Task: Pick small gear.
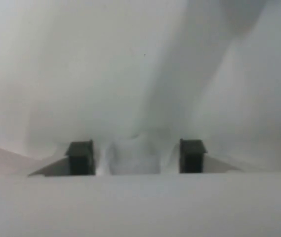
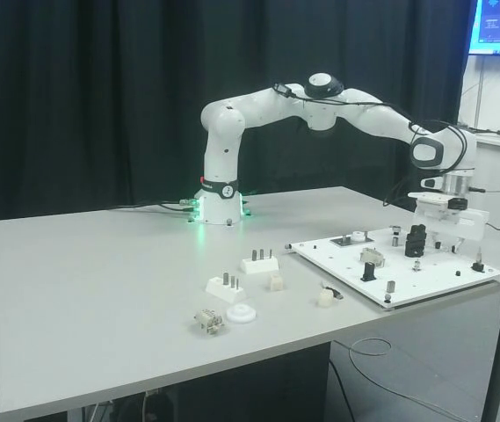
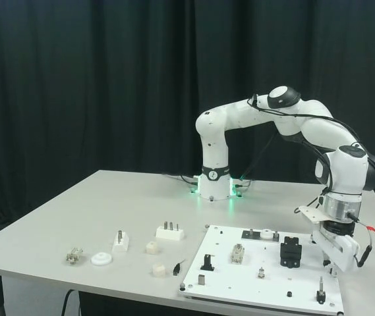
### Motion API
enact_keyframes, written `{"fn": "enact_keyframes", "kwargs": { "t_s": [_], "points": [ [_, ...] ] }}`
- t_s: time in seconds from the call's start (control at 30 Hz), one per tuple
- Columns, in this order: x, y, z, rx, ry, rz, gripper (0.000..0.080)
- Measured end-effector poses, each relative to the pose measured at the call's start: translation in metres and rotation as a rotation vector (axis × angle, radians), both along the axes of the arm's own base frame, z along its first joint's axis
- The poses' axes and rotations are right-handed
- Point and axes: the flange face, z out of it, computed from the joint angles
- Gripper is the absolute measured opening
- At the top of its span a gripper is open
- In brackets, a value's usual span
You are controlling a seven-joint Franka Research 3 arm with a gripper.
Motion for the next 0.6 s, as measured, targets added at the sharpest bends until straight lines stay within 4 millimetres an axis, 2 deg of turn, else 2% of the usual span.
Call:
{"fn": "enact_keyframes", "kwargs": {
  "t_s": [0.1, 0.13, 0.27, 0.3, 0.6],
  "points": [
    [0.0001, 0.0007, 0.0004, 0.0, -0.001, 0.002, 0.0475],
    [0.0001, 0.0009, 0.0005, 0.0, -0.001, 0.002, 0.0314],
    [0.0001, 0.0015, 0.0009, 0.001, -0.001, 0.003, 0.0314],
    [0.0001, 0.0015, 0.0009, 0.001, -0.001, 0.003, 0.0201],
    [0.001, 0.0011, 0.0028, 0.001, -0.001, 0.003, 0.0201]
  ]
}}
